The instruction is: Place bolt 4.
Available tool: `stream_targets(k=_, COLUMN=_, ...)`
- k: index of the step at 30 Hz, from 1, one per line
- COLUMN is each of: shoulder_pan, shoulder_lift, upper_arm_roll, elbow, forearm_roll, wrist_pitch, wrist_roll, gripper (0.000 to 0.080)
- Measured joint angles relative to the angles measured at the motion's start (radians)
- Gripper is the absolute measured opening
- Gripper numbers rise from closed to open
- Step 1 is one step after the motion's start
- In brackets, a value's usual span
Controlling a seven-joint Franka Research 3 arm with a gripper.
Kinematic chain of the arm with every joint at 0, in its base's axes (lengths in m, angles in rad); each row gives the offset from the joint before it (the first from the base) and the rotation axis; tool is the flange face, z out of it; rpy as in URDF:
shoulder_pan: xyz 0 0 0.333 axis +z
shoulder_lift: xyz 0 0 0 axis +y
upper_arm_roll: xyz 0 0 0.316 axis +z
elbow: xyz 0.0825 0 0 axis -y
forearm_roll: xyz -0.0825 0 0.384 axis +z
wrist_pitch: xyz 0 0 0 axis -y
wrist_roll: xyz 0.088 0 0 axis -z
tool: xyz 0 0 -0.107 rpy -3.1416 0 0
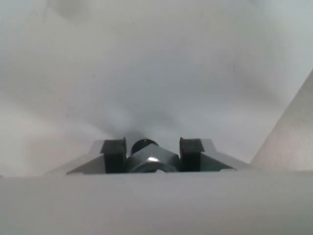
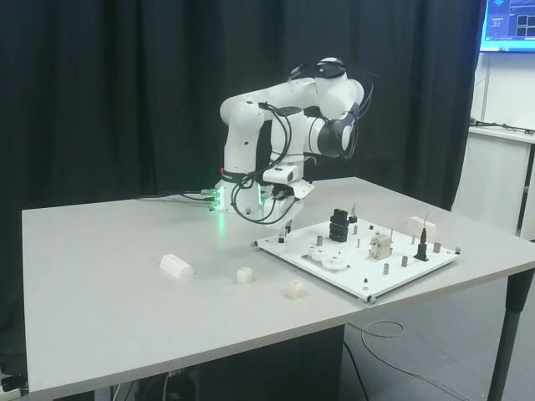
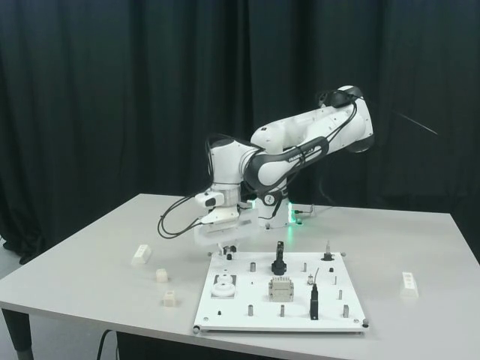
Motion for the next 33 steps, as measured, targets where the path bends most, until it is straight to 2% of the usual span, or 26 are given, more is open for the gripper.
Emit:
stream_targets(k=12, shoulder_pan=0.005, shoulder_lift=0.0, upper_arm_roll=-0.02, elbow=0.0, forearm_roll=-0.019, wrist_pitch=-0.015, wrist_roll=0.0, gripper=0.023)
stream_targets(k=33, shoulder_pan=-0.004, shoulder_lift=0.0, upper_arm_roll=-0.026, elbow=0.0, forearm_roll=-0.021, wrist_pitch=-0.005, wrist_roll=0.001, gripper=0.023)
